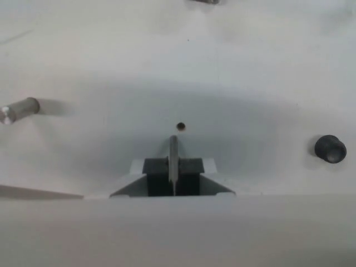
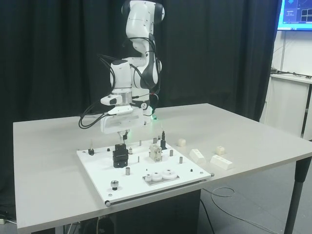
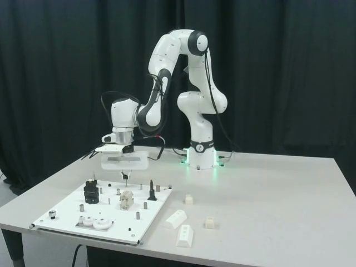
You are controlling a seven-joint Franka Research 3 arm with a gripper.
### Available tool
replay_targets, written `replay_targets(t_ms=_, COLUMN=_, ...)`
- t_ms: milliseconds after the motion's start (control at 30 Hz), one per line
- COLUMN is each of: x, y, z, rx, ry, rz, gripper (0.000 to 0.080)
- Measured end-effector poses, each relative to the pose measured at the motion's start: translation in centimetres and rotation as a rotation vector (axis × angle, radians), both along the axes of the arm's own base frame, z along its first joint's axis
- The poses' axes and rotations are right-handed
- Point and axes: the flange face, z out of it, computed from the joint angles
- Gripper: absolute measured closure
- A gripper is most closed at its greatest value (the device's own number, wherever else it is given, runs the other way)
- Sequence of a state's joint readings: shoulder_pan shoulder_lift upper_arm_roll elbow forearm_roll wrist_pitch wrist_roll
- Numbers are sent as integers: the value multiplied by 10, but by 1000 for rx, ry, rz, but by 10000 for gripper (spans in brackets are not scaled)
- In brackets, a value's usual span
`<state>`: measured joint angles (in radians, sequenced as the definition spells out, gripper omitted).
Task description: Insert round peg 1.
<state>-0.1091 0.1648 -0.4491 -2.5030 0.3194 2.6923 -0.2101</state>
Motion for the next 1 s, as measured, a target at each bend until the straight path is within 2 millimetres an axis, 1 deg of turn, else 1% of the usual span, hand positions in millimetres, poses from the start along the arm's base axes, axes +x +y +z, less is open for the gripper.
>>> replay_targets(t_ms=667, x=0, y=-1, z=0, rx=-7, ry=-8, rz=-7, gripper=772)
replay_targets(t_ms=1000, x=0, y=-2, z=-3, rx=-15, ry=-7, rz=-12, gripper=772)
